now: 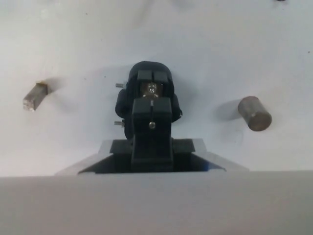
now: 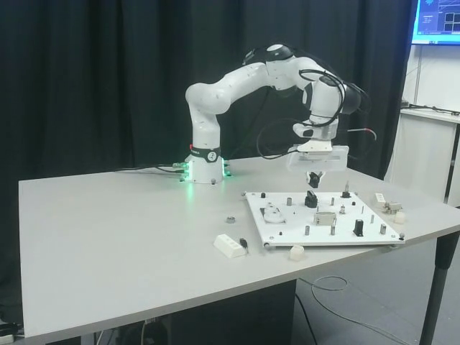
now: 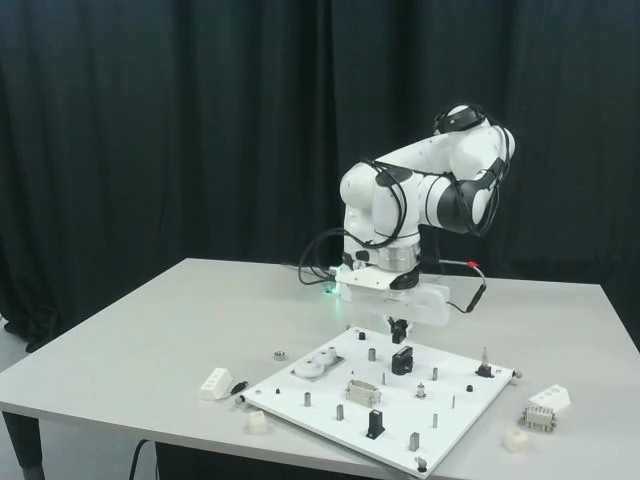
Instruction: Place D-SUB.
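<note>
The jaws (image 1: pixel 152 100) pinch a black D-SUB (image 1: pixel 146 95) between their pads, closed only as far as the plug's body allows, and hold it in the air above the white board (image 2: pixel 323 219). From the wrist view the plug hangs straight below the jaws, two small screws poking out of one side. It is probably carried this way so that its mating face points down at the board, ready to be lowered.

Under the jaws lies bare white board, with a grey peg (image 1: pixel 255 113) standing off to one side and a small grey block (image 1: pixel 35 96) off to the other, both well clear of the plug. In the room views a black part (image 3: pixel 402 360) sits on the board just below and beside the jaws. Farther out a metal socket frame (image 3: pixel 362 391) rests near the board's middle, which looks like the likely seat for the plug, though the pictures do not settle that.

The placing itself is not yet done: the plug touches nothing but the jaws. The white arm (image 2: pixel 244 79) reaches over from its base on the grey tabletop (image 2: pixel 108 223), where a white box (image 2: pixel 229 246) and other loose parts lie off the board.
</note>
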Robot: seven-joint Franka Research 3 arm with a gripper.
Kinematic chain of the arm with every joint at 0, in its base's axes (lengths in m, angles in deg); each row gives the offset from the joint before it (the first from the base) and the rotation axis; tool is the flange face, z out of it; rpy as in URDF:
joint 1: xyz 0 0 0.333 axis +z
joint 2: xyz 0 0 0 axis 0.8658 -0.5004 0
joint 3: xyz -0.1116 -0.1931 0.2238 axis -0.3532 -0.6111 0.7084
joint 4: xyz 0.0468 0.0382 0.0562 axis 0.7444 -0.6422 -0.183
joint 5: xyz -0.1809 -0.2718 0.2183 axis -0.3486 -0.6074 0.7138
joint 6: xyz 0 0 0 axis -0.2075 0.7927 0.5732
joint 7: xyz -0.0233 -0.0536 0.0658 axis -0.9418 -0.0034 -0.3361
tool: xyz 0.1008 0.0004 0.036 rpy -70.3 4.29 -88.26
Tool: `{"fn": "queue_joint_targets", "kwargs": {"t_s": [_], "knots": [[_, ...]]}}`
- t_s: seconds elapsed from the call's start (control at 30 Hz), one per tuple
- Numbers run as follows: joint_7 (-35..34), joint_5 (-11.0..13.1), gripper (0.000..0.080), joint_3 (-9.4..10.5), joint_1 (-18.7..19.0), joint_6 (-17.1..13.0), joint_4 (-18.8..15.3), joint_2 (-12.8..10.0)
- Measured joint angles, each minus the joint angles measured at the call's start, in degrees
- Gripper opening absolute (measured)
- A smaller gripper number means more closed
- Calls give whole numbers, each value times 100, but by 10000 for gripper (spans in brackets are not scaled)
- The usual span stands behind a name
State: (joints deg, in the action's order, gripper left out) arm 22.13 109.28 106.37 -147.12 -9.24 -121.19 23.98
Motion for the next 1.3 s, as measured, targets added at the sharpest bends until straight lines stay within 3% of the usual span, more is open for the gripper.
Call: {"fn": "queue_joint_targets", "kwargs": {"t_s": [0.8, 1.07, 1.3], "knots": [[0, 17, 154, -113, -13, 106, 13, -1], [-111, 323, 154, -112, -13, 106, 134, -5], [-592, 645, 154, -86, -12, 105, 445, -5]]}}
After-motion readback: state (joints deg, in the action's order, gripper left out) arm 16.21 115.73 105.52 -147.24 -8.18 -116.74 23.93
